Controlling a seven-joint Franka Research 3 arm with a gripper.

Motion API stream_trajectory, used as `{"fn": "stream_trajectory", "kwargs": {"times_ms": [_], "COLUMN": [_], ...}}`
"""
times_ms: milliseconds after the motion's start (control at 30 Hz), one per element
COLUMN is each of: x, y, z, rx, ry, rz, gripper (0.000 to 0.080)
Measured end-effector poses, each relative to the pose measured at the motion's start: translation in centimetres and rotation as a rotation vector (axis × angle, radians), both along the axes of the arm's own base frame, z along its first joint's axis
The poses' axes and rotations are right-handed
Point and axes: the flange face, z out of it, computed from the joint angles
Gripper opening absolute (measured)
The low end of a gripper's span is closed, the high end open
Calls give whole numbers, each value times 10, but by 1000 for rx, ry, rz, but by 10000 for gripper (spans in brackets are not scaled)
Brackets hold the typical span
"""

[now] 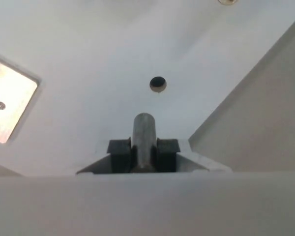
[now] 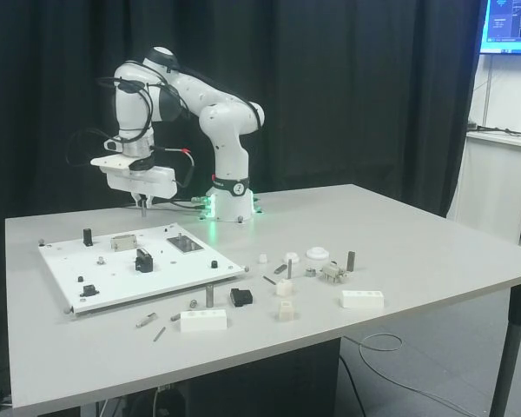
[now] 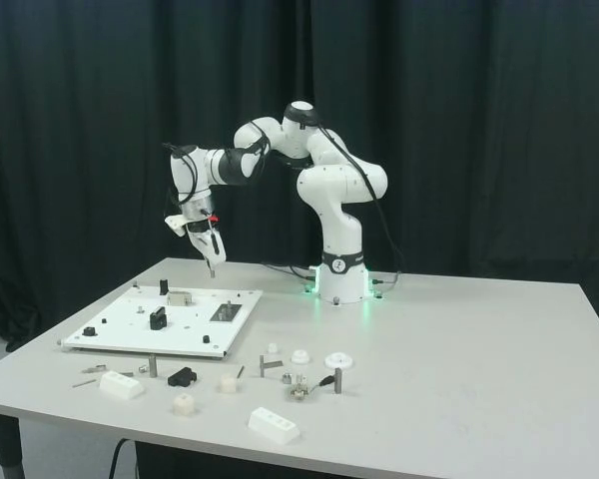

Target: Place round peg 3.

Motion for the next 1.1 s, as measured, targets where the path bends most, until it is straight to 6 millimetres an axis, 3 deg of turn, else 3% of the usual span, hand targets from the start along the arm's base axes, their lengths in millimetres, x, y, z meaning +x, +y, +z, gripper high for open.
{"fn": "stream_trajectory", "kwargs": {"times_ms": [1100], "x": [4], "y": [1], "z": [6], "rx": [-8], "ry": [-11], "rz": [6], "gripper": [105]}}
